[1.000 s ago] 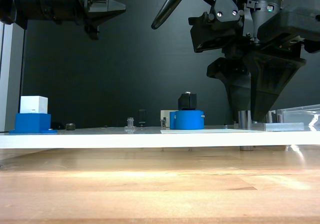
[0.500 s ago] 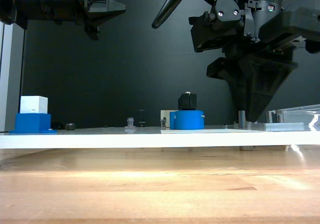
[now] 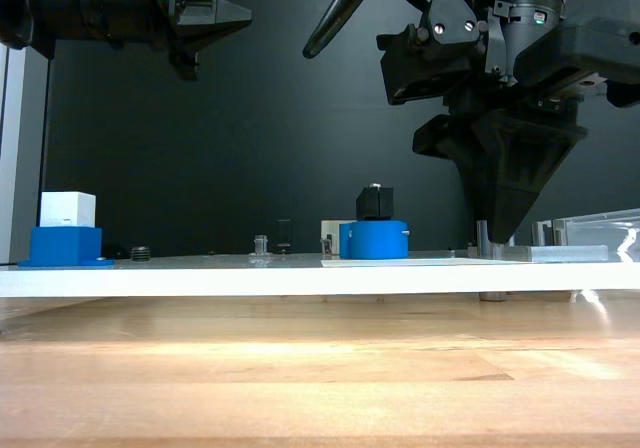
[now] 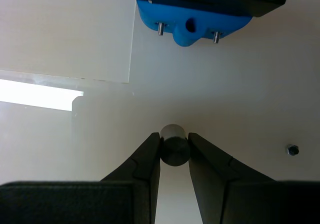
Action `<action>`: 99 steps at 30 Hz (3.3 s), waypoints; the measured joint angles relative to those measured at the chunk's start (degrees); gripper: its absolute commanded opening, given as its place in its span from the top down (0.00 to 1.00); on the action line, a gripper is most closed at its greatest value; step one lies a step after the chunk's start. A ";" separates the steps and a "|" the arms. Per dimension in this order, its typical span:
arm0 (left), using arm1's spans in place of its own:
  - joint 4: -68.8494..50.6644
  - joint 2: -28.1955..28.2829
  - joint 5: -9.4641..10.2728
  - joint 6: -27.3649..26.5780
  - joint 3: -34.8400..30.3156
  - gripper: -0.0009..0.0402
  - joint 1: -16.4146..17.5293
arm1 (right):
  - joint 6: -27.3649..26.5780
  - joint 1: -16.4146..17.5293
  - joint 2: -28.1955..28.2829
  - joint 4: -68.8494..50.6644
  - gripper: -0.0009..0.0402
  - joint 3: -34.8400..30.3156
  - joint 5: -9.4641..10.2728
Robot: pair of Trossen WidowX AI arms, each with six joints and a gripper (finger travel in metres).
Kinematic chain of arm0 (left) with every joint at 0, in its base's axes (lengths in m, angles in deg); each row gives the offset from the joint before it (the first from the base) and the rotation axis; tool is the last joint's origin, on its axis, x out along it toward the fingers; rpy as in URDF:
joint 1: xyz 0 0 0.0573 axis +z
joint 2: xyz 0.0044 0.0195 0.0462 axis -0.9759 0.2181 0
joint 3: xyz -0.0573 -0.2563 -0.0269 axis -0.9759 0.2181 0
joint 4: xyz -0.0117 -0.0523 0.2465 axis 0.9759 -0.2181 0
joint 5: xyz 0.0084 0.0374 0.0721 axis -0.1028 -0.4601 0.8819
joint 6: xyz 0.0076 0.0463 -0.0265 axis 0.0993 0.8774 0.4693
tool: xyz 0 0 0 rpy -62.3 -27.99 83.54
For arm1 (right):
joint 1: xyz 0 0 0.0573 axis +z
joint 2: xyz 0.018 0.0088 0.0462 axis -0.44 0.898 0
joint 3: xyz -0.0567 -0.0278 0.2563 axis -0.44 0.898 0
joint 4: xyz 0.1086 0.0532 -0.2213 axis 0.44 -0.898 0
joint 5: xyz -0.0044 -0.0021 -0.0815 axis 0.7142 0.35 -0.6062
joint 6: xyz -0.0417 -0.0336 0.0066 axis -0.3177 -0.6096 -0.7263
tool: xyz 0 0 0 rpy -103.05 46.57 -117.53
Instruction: Remove the 16mm cylinder and place in the container
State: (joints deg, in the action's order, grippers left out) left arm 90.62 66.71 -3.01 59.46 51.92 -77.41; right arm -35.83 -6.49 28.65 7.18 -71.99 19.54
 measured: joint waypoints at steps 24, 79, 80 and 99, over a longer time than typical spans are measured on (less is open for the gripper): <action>0.02 0.00 0.00 0.00 -0.02 0.98 0.00 | 0.02 -0.37 -8.41 -4.57 0.98 0.00 -0.39; 0.00 0.00 0.00 0.00 -0.02 0.98 0.00 | 4.24 -1.40 -31.65 -3.63 0.76 18.45 -6.08; 0.00 0.00 -0.02 -0.02 0.00 0.98 0.00 | 4.57 -1.40 -32.48 -3.50 0.72 19.17 -6.49; 0.00 -0.02 0.00 0.00 0.00 0.98 0.00 | 10.80 -1.51 -46.27 -5.18 0.43 30.12 -6.43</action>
State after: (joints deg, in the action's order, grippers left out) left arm 90.62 66.69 -3.01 59.46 51.92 -77.41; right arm -25.04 -8.00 -17.62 2.00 -41.87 13.12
